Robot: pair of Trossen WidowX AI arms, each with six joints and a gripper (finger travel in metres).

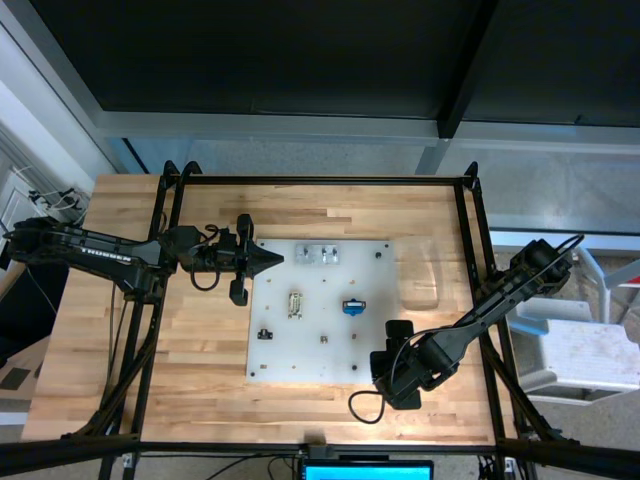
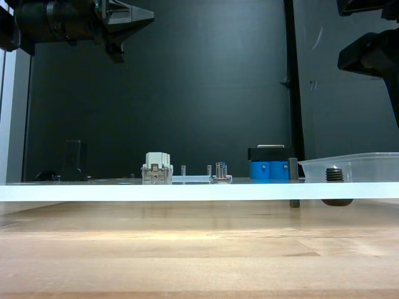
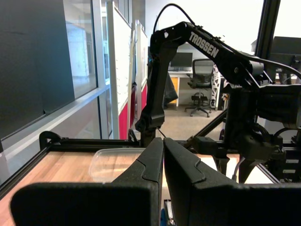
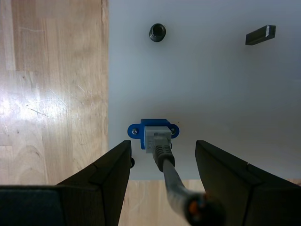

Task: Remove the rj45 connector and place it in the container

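Plugged into a blue eared socket (image 4: 154, 129) on the smooth white board (image 4: 211, 84): grey, ribbed rj45 connector (image 4: 156, 139), flanked by the spread black wedge fingers (image 4: 113, 165) of the right gripper (image 4: 162, 144). Left of centre, high view: left gripper (image 1: 272, 258), pinched together. Right of centre: clear, rounded container (image 1: 425, 275).

Seen from above, the right gripper (image 1: 395, 362), hovering over the board's near-right corner, hides the rj45 connector (image 4: 159, 140). At table height, the top edge crops the left gripper (image 2: 146, 14), raised above the board's left side, and the right edge cuts off the container (image 2: 349, 167). The connector's cable (image 4: 186, 200) blurs near the wrist camera.
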